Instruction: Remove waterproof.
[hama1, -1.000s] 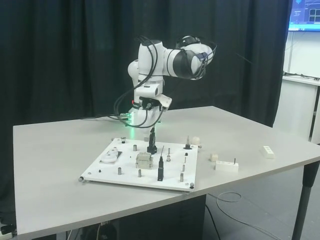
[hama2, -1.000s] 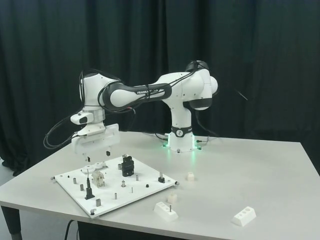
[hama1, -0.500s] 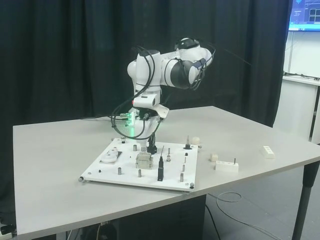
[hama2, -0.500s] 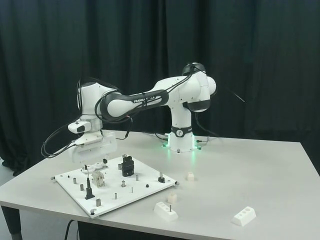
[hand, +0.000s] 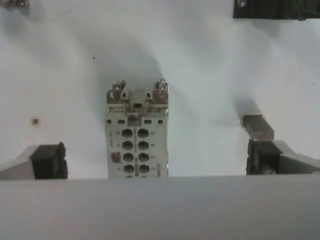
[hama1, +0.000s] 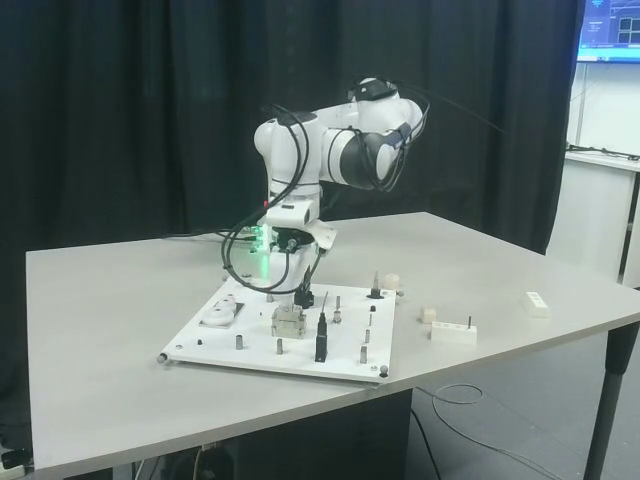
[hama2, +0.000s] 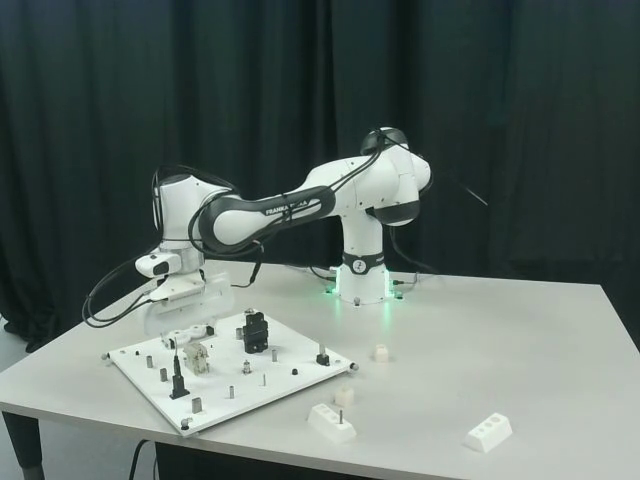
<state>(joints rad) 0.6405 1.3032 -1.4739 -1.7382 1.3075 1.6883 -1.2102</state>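
The gripper (hand: 155, 159) is descending from its earlier height and is now straddling the waterproof connector (hand: 137, 136), fingers (hand: 49, 160) spread wide and holding nothing. The connector is sitting near the centre of the white board (hama1: 290, 335). Grasping appears imminent. A small grey post (hand: 258, 126) is standing just beside one finger, apparently apart; at the connector's twelve o'clock, bare board is offering room.

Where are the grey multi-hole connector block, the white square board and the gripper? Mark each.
Grey multi-hole connector block (hand: 136, 137): wrist view, on its holed top face.
White square board (hama1: 225, 345): first room view, bare part near its front edge.
Gripper (hand: 155, 160): wrist view, midway between both fingertips.
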